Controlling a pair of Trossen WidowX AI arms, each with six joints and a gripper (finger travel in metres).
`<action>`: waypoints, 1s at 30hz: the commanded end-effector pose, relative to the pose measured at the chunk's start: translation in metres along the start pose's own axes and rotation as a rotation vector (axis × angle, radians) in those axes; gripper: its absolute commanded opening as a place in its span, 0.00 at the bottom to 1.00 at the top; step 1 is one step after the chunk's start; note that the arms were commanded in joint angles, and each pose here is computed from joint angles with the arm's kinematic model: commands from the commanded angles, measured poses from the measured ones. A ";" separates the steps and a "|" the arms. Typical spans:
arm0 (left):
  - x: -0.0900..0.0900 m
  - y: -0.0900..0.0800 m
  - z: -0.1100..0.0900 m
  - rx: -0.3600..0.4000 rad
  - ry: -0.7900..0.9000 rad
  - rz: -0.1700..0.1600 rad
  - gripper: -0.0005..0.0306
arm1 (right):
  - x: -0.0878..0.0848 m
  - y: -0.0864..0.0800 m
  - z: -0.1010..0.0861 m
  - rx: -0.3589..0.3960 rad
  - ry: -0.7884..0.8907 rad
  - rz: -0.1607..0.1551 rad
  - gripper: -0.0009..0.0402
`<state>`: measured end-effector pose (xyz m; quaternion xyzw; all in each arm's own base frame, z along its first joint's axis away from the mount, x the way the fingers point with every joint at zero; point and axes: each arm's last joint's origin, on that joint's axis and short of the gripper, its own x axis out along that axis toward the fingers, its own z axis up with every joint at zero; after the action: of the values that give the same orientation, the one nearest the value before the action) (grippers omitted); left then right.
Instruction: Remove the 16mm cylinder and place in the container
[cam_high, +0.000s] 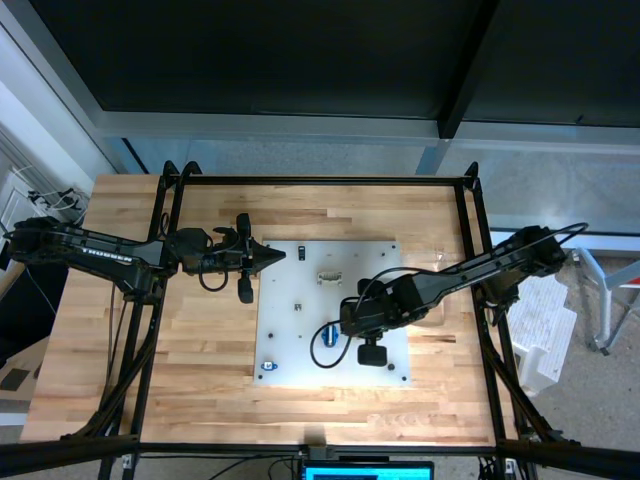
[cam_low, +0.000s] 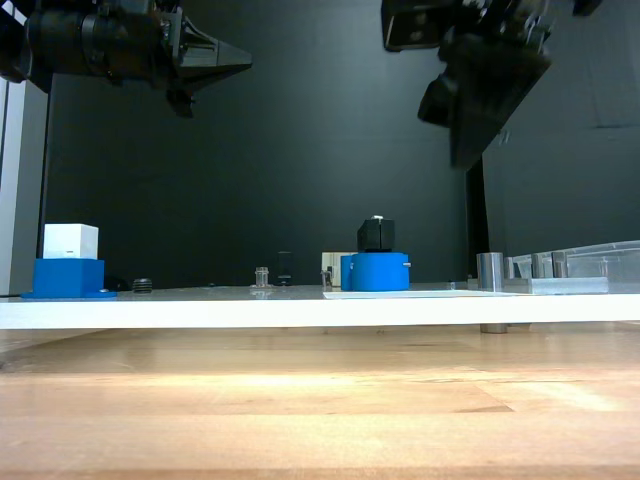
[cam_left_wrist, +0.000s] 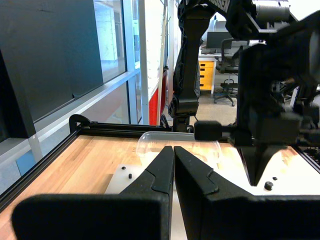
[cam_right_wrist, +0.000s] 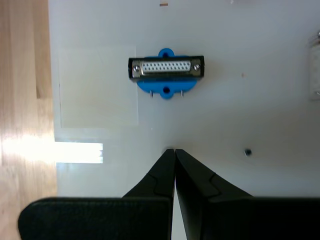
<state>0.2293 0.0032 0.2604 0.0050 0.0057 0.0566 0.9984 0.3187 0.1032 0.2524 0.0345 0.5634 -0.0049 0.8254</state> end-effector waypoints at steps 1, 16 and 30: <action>0.000 0.000 0.000 0.000 0.000 0.000 0.02 | -0.008 -0.002 -0.003 -0.002 0.009 -0.004 0.02; 0.000 0.000 0.000 0.000 0.000 0.000 0.02 | -0.011 -0.003 -0.004 -0.004 0.009 -0.004 0.02; 0.000 0.000 0.000 0.000 0.000 0.000 0.02 | 0.029 0.006 -0.002 -0.019 0.090 -0.031 0.43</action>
<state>0.2293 0.0032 0.2603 0.0050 0.0059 0.0568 0.9984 0.3256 0.1091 0.2288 0.0191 0.5987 -0.0106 0.8007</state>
